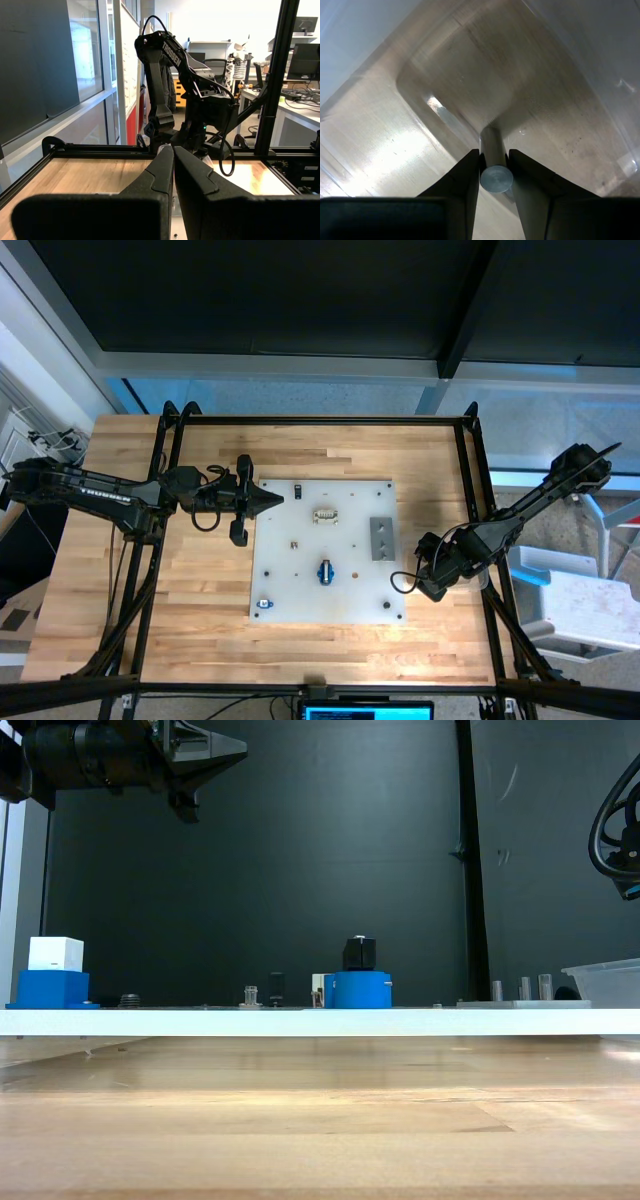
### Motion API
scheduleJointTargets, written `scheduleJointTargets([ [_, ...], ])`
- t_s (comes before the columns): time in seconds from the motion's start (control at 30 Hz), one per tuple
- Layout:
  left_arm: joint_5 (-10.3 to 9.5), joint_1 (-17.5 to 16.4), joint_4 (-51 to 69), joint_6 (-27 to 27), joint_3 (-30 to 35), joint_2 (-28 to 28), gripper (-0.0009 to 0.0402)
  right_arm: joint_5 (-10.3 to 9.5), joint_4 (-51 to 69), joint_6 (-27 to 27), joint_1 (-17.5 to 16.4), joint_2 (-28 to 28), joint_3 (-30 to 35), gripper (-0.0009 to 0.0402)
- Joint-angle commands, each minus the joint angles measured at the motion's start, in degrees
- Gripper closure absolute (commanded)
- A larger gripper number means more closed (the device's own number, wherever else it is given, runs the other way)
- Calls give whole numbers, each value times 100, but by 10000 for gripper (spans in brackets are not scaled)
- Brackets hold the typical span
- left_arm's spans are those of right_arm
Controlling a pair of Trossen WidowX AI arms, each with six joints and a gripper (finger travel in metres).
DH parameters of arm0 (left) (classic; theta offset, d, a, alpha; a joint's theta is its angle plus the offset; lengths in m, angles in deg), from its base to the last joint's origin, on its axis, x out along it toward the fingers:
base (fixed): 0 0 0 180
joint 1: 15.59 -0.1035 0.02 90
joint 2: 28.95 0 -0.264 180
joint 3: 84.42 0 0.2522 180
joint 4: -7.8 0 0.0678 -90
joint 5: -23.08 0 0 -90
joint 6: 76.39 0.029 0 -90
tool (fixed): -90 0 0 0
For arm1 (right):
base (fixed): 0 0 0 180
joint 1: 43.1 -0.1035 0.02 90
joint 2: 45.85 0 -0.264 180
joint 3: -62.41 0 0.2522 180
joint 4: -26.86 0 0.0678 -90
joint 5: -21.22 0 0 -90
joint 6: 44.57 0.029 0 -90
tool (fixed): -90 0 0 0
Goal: Pick the 16mm cylinder and place it in the taskboard
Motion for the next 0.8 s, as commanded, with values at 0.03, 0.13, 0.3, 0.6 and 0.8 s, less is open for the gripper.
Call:
scheduleJointTargets([
  [0.03,0,0,-2,2,2,2,393,-7,-13,2,0,0,2,336],
  [0.13,0,0,-2,2,2,2,393,-11,-15,2,0,0,2,348],
  [0.3,0,0,-2,2,2,2,393,-28,-15,0,0,-2,2,364],
  [0.6,0,0,-2,2,2,2,393,-33,227,0,2,-153,122,369],
  [0.8,0,0,-2,0,2,2,393,-31,514,-114,7,-219,385,370],
])
